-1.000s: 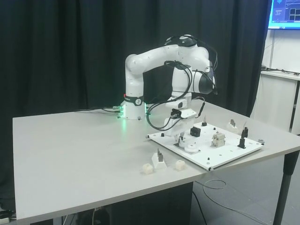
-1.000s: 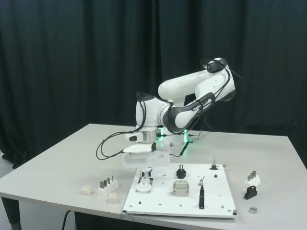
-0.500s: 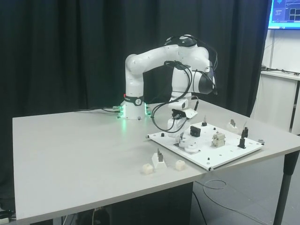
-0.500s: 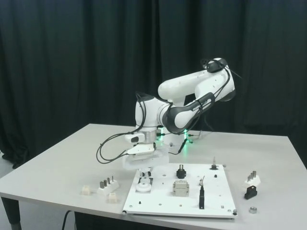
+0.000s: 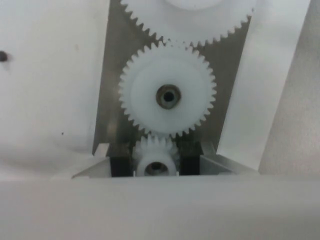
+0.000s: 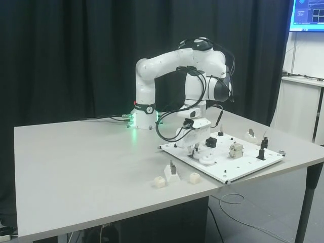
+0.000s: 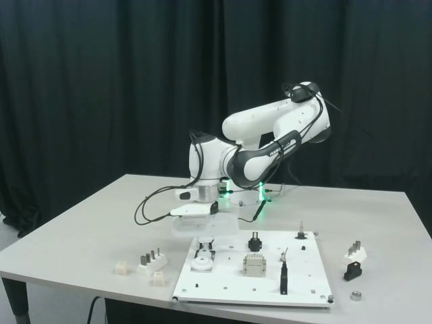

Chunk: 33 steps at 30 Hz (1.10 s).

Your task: Insert small gear.

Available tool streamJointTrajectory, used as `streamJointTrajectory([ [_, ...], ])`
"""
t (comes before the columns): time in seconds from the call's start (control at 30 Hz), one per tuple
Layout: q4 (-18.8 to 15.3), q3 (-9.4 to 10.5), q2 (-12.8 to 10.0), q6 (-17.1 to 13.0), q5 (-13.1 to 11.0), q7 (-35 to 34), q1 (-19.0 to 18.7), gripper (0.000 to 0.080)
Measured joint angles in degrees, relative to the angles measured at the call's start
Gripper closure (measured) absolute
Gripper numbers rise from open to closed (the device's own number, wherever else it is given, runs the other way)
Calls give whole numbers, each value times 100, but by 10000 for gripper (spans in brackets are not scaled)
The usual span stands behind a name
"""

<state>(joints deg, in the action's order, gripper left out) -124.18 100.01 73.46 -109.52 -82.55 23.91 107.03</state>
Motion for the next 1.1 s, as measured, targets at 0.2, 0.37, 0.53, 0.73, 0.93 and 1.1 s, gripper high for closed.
streamJointTrajectory([
  [0.2,1,0,0,3,0,46,-1,607],
  [0.37,1,6,1,9,0,153,5,607],
  [0.53,16,-12,1,58,4,153,12,607],
  [0.73,67,-137,0,188,89,154,13,53],
  [0.93,131,-317,-2,269,306,153,19,53],
  [1.1,200,-395,-2,269,465,153,64,13],
])
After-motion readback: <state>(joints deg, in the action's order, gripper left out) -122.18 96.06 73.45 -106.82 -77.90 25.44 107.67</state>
